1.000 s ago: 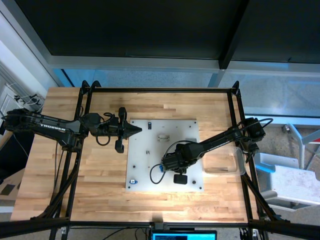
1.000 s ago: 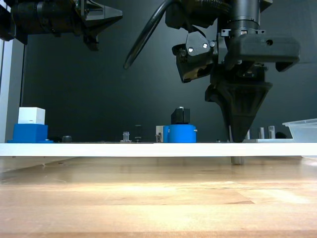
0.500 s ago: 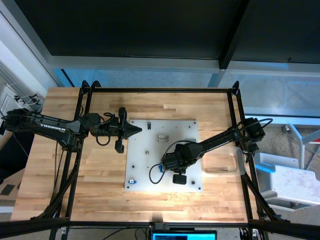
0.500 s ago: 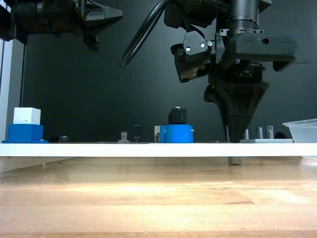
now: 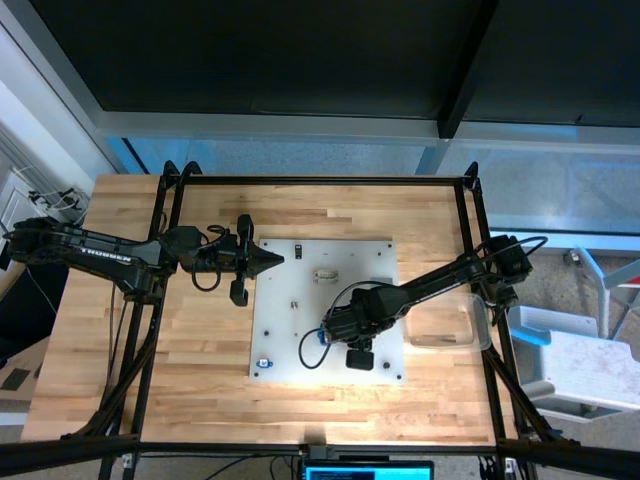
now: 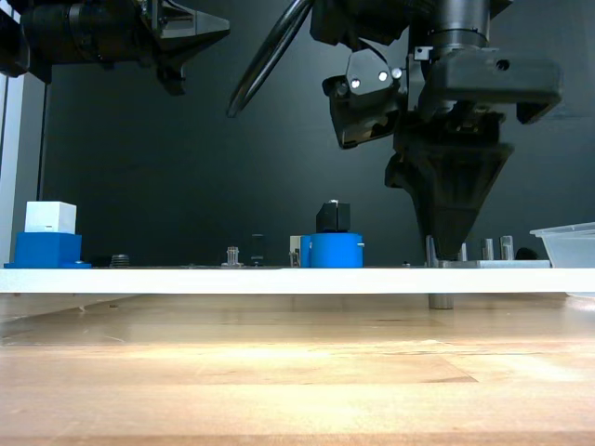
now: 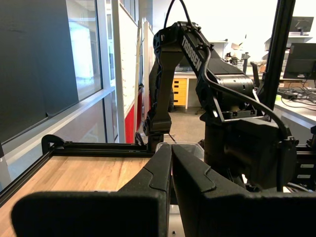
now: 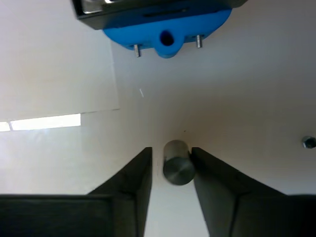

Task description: Pick the 16mm cylinder and place it in the taskboard

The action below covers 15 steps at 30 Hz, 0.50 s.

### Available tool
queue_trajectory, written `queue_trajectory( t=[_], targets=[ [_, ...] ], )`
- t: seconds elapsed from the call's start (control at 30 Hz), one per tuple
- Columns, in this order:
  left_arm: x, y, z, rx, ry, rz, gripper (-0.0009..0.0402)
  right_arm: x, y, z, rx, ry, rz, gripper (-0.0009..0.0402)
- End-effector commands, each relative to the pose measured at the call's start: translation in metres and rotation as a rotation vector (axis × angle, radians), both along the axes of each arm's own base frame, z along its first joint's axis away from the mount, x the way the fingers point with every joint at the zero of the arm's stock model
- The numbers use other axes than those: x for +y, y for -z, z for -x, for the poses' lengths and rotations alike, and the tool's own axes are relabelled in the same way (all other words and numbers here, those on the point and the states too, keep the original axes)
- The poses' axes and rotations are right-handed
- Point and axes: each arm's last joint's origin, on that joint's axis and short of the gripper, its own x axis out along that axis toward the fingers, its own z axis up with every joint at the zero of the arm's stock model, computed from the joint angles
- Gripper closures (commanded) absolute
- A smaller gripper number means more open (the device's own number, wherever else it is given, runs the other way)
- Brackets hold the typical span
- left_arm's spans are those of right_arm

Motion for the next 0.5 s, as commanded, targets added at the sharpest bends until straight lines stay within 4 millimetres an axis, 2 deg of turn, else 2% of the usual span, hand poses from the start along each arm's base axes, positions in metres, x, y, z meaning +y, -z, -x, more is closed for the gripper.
queue_trajectory(
  t=[0.03, 0.23, 0.5],
  targets=[
    [0.0, 0.0, 0.0, 0.0, 0.0, 0.0, 0.0393, 0.0, -0.003, 0.002, 0.001, -0.002, 0.004, 0.0231],
    [0.0, 0.0, 0.0, 0.0, 0.0, 0.0, 0.0393, -0.001, -0.009, 0.006, 0.0, 0.002, 0.002, 0.0204],
    [0.0, 0.0, 0.0, 0.0, 0.0, 0.0, 0.0393, -0.003, -0.028, 0.015, -0.021, 0.017, -0.008, 0.021]
  ],
)
